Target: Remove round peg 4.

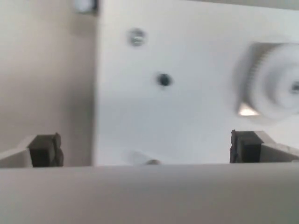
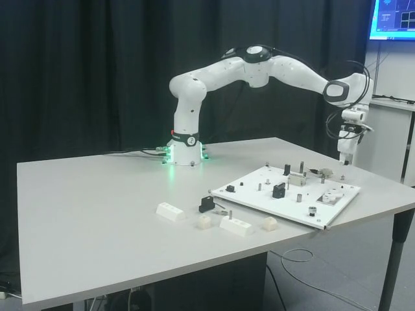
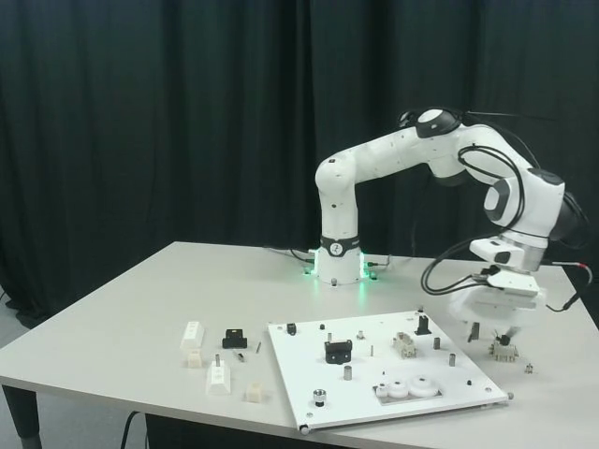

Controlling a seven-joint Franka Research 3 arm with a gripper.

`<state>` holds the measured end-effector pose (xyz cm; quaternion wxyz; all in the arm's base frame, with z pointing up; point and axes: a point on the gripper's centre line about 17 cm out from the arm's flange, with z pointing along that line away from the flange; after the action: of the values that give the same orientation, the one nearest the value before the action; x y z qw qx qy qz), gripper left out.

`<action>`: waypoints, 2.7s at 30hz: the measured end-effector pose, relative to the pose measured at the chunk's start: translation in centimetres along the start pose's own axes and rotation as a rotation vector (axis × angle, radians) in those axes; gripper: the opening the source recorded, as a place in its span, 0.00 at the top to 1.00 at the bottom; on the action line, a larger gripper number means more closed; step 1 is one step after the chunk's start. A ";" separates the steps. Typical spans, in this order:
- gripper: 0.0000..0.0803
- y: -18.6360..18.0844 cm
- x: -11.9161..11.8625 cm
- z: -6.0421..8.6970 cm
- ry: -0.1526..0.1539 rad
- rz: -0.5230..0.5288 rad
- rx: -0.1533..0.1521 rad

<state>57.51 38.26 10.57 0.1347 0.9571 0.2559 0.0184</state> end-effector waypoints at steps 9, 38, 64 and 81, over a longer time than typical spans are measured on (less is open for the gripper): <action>0.00 6.1 -0.7 1.0 -0.034 -0.012 -0.033; 0.00 21.9 -6.9 6.4 -0.106 -0.008 0.061; 0.00 22.8 -7.1 11.1 -0.010 0.070 0.204; 0.00 21.2 -8.2 13.4 -0.021 0.072 0.245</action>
<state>62.05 13.24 3.64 0.0189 0.9750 0.2205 -0.0183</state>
